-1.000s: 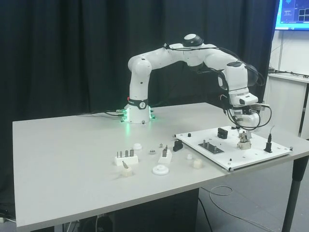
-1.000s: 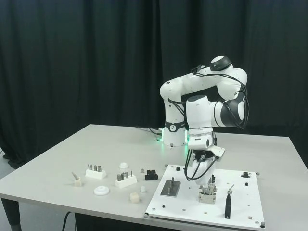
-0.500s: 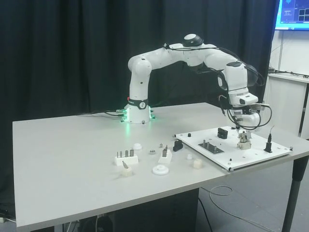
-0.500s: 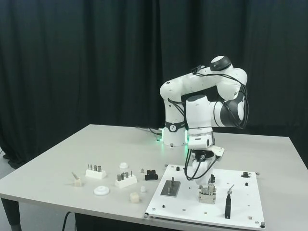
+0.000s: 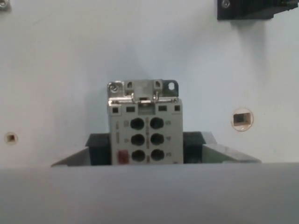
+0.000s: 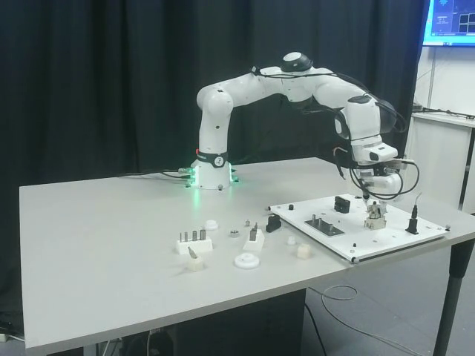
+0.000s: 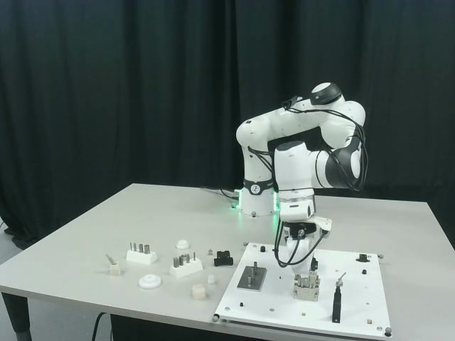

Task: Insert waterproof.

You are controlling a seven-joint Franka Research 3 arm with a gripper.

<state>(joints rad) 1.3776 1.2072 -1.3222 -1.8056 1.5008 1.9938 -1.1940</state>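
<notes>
Wrist view alone shows connector w/ six holes

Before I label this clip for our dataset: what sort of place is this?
Probably a robotics lab or test cell: a white Franka arm bolted to a grey table, a white assembly board with fixtures, and black curtains behind.

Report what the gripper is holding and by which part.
Cannot be told: the gripper sits just over the connector on the white board, but no view shows whether it grips it.
</notes>
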